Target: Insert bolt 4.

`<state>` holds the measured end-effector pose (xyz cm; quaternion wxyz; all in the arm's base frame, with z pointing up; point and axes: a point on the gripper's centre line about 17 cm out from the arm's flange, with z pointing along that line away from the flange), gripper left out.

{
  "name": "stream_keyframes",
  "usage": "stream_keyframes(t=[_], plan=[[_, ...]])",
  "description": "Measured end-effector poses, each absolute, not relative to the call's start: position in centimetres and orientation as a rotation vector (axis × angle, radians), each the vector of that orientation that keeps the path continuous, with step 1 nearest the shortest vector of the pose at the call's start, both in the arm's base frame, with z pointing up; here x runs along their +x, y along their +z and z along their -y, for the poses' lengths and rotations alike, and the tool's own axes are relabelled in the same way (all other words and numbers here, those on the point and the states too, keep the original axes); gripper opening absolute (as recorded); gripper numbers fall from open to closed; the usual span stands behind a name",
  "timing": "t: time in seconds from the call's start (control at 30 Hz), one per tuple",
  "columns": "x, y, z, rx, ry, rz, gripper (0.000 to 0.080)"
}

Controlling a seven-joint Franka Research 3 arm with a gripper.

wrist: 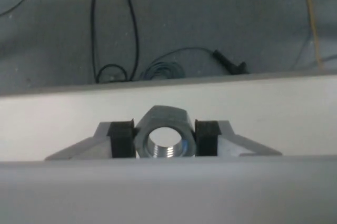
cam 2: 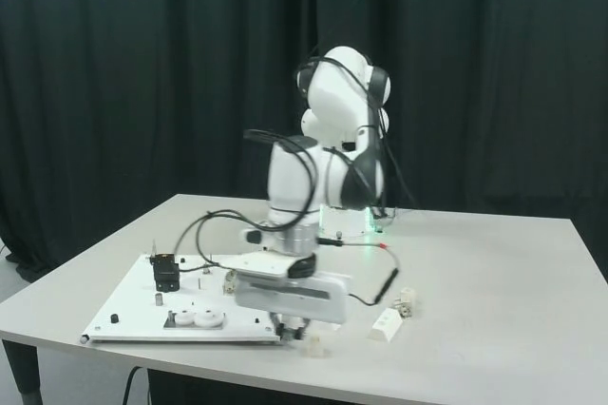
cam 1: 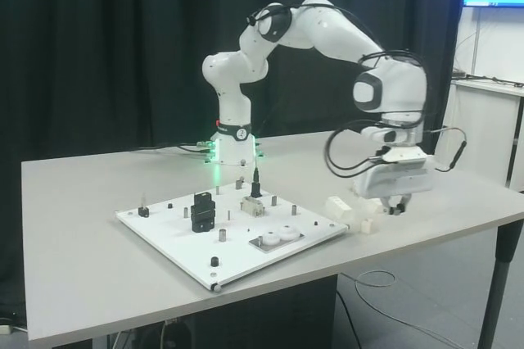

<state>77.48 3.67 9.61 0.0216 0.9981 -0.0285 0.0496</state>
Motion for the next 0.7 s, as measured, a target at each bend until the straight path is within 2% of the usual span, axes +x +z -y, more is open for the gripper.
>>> stream_keyframes(t=[0.7], plan=[[76.6, 10.8, 14.2, 3.073, 0.132, 0.212, 0.0242]])
